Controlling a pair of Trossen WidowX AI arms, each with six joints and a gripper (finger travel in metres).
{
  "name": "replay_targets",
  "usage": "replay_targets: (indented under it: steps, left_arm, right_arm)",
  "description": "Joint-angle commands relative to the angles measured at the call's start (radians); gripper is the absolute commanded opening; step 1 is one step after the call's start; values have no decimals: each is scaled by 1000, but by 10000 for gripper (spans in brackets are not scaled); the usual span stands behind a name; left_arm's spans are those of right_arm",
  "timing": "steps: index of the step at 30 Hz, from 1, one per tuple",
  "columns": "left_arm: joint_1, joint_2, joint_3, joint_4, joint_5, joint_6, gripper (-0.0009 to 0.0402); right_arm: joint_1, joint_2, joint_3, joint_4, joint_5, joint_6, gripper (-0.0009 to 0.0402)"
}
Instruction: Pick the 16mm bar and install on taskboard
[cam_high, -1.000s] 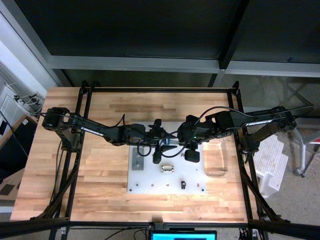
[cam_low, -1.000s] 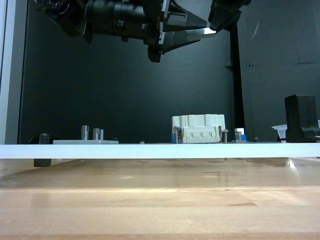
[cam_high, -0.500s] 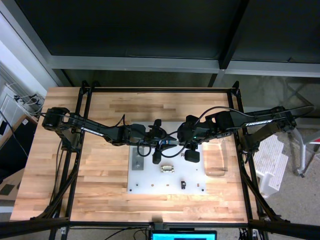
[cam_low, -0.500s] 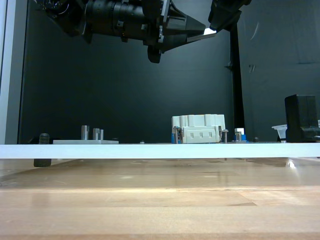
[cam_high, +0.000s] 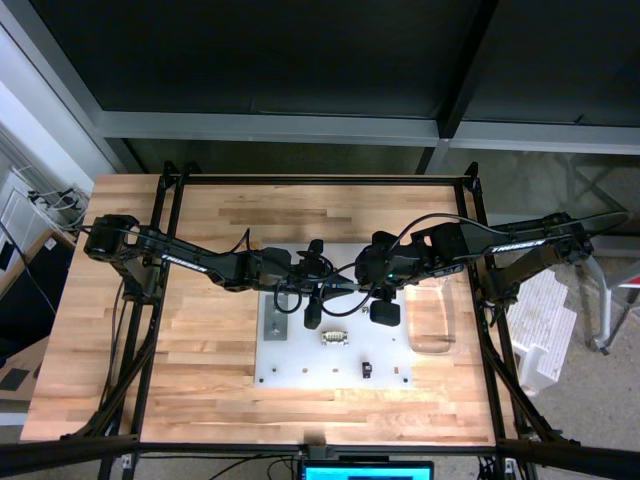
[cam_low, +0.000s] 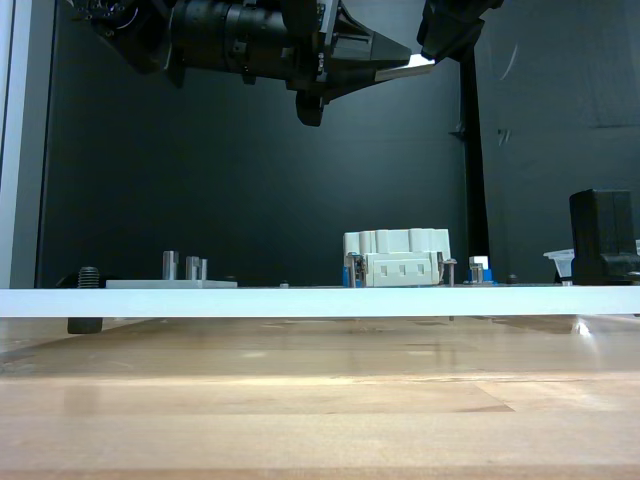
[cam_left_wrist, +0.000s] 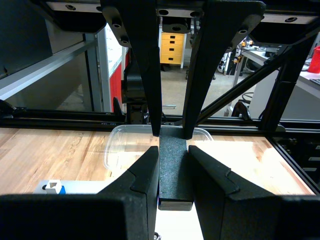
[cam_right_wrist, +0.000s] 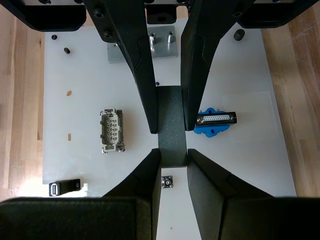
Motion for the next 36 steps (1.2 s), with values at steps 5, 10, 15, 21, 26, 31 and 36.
replay_targets:
  steps: [5,10,15,21,26,31,36]
  left_arm:
    - [-1,0,0,4,3,-2,0]
    - [-2,-1,0,7,3,-2,2]
    - [-2,-1,0,9,3,-3,0]
    - [-2,-10,0,10,3,-12,2]
    - [-2,-32,0,11,2,-17,1]
    - [-1,-47,6,11,-10,-43,1]
    - [-2,-50,42,8,-9,-47,1]
  right_arm:
    - [0,0,0,0,3,-4,77]
    - [0,0,0,1,4,-3,148]
    - [0,-5,-1,0,4,-10,214]
    - [0,-88,-63,104,32,-26,247]
    - [1,-250,-244,384,32,-26,247]
    - [0,-361,-399,594,58,-24,247]
    - [0,-381,-468,706,55,-37,247]
